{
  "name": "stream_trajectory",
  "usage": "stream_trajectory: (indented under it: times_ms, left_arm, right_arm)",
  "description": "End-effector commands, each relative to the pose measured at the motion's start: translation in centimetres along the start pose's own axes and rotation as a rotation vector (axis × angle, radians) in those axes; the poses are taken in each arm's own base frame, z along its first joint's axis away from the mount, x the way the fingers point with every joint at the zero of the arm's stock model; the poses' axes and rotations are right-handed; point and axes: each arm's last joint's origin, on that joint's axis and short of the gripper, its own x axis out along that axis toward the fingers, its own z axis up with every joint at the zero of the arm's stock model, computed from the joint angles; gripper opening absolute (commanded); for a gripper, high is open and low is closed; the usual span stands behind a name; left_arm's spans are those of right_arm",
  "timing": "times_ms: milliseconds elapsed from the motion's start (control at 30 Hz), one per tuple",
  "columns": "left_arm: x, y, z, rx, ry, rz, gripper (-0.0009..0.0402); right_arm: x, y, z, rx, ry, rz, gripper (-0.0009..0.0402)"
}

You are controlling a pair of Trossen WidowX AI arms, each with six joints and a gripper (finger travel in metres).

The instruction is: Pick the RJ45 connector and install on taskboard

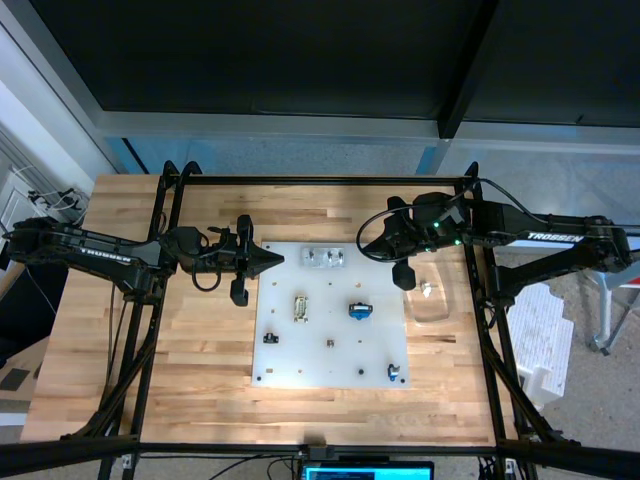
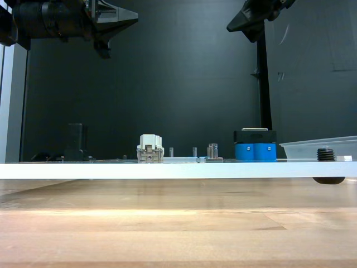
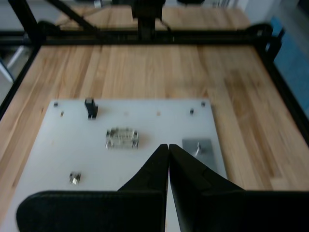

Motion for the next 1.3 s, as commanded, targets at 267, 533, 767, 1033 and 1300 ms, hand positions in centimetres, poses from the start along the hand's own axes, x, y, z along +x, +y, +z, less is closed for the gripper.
stream_trajectory:
  times_ms: [267,533,767,1033,1300]
  left_arm:
    - [0.0,0.0,0.0,0.0,0.0,0.0,0.0]
    - [0.0,0.0,0.0,0.0,0.0,0.0,0.0]
    - [0.0,0.0,0.0,0.0,0.0,0.0,0.0]
    - [0.0,0.0,0.0,0.0,0.0,0.0,0.0]
    - [0.0,0.0,0.0,0.0,0.0,0.0,0.0]
  right_arm:
    - [0.5,0.0,-1.9,-0.007,-0.245,0.014,0.0]
    - [1.0,-0.1,-3.2,0.034,-0.413,0.012,0.0]
    - [1.5,0.0,-4.2,0.032,-0.474,0.013,0.0]
    - [1.8,0.1,-5.3,0.039,-0.527,0.014,0.0]
    - [2.2,0.1,-6.3,0.056,-0.549,0.018,0.0]
